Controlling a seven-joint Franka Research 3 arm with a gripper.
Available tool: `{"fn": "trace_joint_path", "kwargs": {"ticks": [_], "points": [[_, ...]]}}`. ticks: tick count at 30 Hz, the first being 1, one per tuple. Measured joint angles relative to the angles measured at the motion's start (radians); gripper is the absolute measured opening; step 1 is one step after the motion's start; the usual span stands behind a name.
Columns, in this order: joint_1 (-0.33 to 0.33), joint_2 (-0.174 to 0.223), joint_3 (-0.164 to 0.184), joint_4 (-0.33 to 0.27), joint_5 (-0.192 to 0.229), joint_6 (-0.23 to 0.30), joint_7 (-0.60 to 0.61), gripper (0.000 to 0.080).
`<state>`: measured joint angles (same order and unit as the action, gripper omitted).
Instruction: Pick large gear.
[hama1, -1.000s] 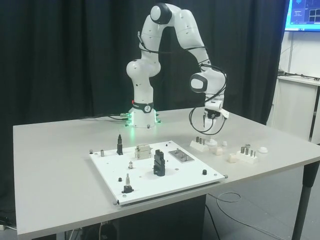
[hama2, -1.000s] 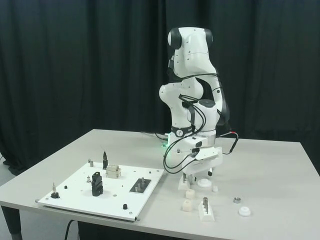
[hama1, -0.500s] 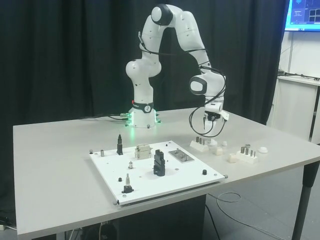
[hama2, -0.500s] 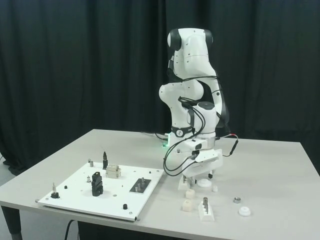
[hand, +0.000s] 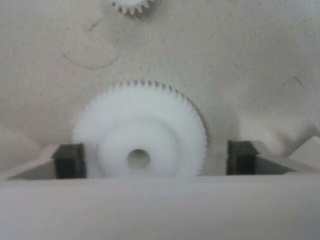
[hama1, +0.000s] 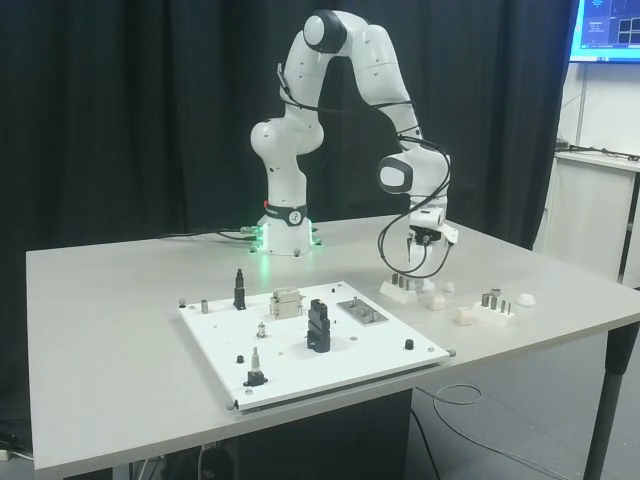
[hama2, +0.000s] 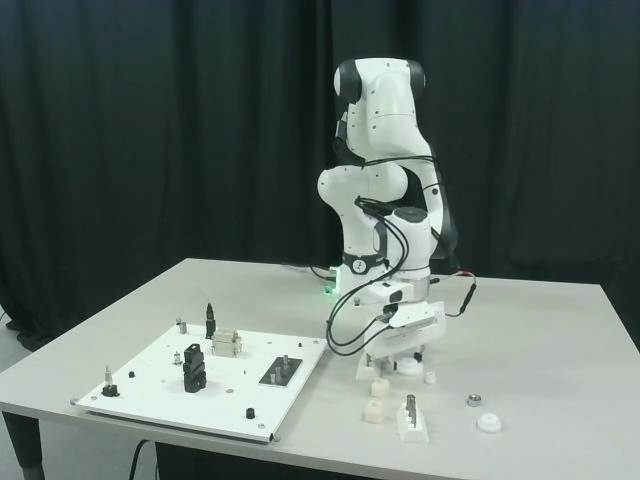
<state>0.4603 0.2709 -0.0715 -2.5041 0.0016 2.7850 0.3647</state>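
Note:
The large gear (hand: 142, 135) is a white toothed disc with a raised hub and a centre hole, lying flat on the grey table. In the wrist view it lies between my two black fingertips (hand: 70, 161), which stand wide apart on either side of it without touching it. My gripper (hand: 156, 159) is open. From the room cameras the gripper (hama1: 421, 268) (hama2: 402, 357) hangs pointing down, just above the large gear (hama1: 428, 285) (hama2: 408, 367), right of the white board. The hand partly hides the gear there.
A small white gear (hand: 132, 6) (hama2: 430, 378) lies close by. A white peg holder (hama1: 400, 290) sits beside the large gear, another holder (hama1: 497, 310) (hama2: 412, 420) further out. The white assembly board (hama1: 310, 350) carries a black fixture (hama1: 318, 326) and several pegs.
The arm has come down over the last second, bringing the gripper lower towards the large gear. The parts on the table have not moved.

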Motion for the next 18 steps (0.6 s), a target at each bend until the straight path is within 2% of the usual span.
{"fn": "trace_joint_path", "kwargs": {"ticks": [6,7,12,13,18], "points": [[-0.007,0.001,0.001,0.003,0.0,0.0,0.037,0.0709],[-0.008,0.001,0.001,0.004,0.0,0.0,0.038,0.0391],[-0.011,0.002,0.001,0.005,0.0,0.0,0.039,0.0391],[-0.011,0.002,0.001,0.005,0.0,0.0,0.039,0.0332],[-0.012,0.002,0.001,0.005,0.0,0.0,0.04,0.0332]]}}
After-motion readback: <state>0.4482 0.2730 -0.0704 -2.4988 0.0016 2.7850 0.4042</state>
